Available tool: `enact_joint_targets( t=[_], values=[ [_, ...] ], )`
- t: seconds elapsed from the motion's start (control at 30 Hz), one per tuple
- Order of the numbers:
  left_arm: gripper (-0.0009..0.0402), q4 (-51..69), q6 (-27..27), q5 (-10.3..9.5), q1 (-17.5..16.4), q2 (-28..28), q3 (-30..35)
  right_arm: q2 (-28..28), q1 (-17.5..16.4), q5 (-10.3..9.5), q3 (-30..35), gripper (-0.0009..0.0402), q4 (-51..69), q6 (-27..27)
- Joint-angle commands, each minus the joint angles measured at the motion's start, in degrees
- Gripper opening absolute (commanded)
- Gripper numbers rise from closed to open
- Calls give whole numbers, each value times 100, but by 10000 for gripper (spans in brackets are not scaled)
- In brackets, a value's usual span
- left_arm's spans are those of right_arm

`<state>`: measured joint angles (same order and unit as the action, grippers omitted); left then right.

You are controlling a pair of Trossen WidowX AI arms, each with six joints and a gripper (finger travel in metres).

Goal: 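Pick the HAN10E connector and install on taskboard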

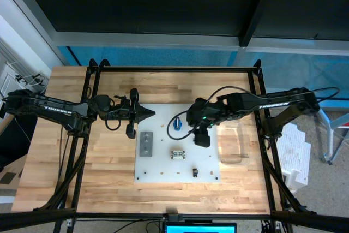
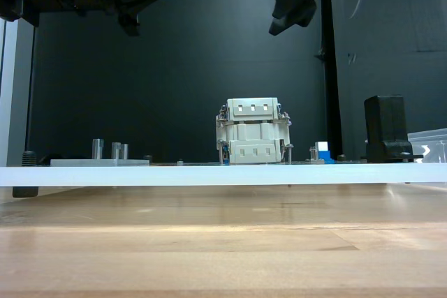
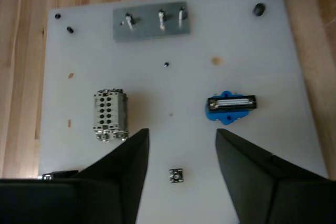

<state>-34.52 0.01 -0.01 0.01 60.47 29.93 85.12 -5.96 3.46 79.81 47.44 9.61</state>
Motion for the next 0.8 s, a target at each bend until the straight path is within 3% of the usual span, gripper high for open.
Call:
enact_joint_targets(
  t=[0.03, 0.33, 0.5, 0.63, 0.8],
  values=[
    [1, 0, 0, 0, -2, 2, 2, -356, 136, 2, -417, 117, -310, -133],
    [1, 0, 0, 0, 0, 2, 2, -1137, 413, -7, -1255, -1, -1126, -533],
    [1, 0, 0, 0, 0, 0, 2, -1510, 584, -79, -1672, 2, -1707, -632],
    [1, 0, 0, 0, 0, 2, 2, -1784, 726, -367, -2026, 1, -2214, -704],
    [1, 0, 0, 0, 0, 2, 2, -2081, 813, -374, -2398, 0, -2837, -730]
  ],
)
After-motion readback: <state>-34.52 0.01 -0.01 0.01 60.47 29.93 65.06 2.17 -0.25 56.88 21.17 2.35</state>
